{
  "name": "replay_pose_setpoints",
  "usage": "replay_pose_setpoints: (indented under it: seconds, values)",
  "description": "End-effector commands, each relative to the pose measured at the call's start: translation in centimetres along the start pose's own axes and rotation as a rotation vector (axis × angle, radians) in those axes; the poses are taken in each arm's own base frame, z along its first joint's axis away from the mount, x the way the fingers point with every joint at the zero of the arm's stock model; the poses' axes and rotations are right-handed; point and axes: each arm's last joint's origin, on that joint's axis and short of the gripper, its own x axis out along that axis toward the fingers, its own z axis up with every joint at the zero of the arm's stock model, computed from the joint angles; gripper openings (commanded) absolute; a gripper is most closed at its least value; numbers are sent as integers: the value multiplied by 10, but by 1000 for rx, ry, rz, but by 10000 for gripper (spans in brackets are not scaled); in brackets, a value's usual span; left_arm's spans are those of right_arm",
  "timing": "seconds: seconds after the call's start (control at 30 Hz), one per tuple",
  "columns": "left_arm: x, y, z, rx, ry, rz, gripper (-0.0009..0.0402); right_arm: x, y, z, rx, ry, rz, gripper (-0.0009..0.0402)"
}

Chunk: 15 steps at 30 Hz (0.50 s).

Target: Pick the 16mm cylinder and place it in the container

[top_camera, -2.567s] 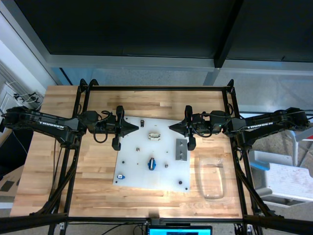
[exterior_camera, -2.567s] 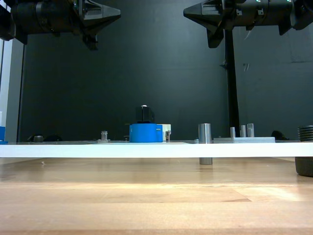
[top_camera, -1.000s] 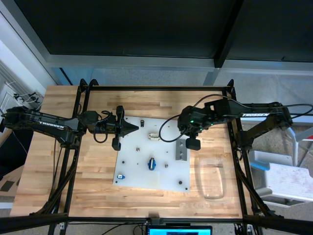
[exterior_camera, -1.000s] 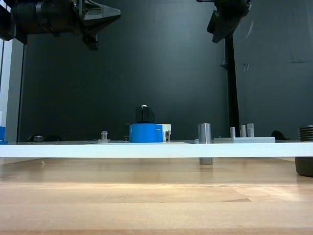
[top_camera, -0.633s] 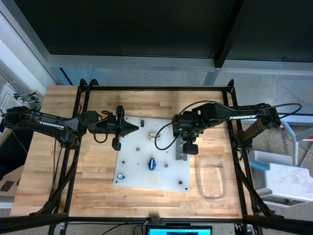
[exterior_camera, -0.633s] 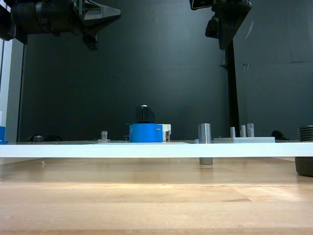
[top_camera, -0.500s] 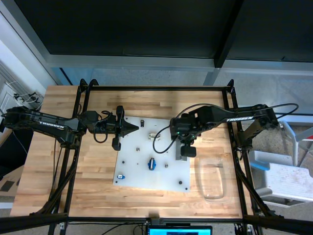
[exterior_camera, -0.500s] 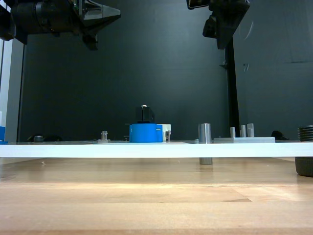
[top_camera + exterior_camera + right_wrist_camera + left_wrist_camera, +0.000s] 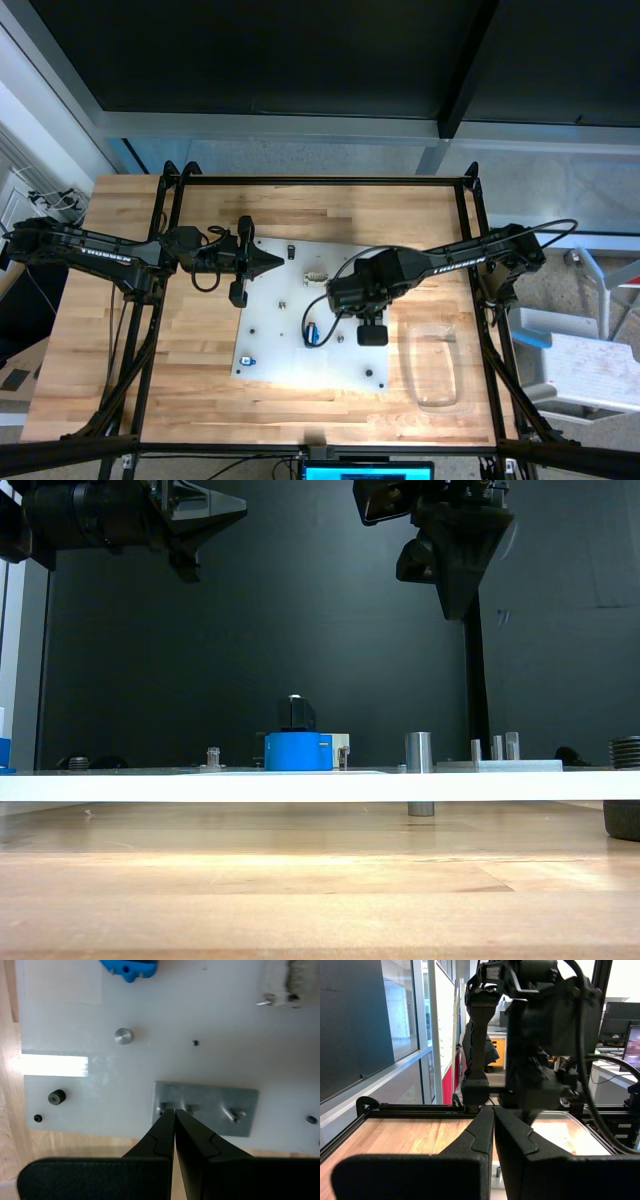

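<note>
The 16mm cylinder is a small silvery peg standing upright in the white board, just right of the blue part. It also shows in the low view and the high view. My right gripper is shut and empty. It points down, high above the board, over the edge of the grey block and short of the peg. The container, a clear tray, lies on the wood right of the board. My left gripper is shut and parked high at the board's far left corner.
The board also carries a white connector, a second small peg, a black knob and small screws. A black frame rings the table. The right arm's cable loops above its elbow.
The right arm has left its parked pose, swung in over the board and turned its shut gripper downward, moving nearer and lower above the grey block. The left arm has not moved.
</note>
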Motion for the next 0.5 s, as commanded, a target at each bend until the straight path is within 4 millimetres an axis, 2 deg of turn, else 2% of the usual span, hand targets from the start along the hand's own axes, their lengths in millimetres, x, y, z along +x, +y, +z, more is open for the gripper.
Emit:
replay_pose_setpoints:
  seconds: [0.03,0.23,0.5]
  values:
    - [0,0,0,0,0,0,0,9,4,5,20,2,-1,4]
    - [0,0,0,0,0,0,0,27,19,12,27,5,6,32]
    - [0,0,0,0,0,0,0,43,33,18,37,-3,12,92]
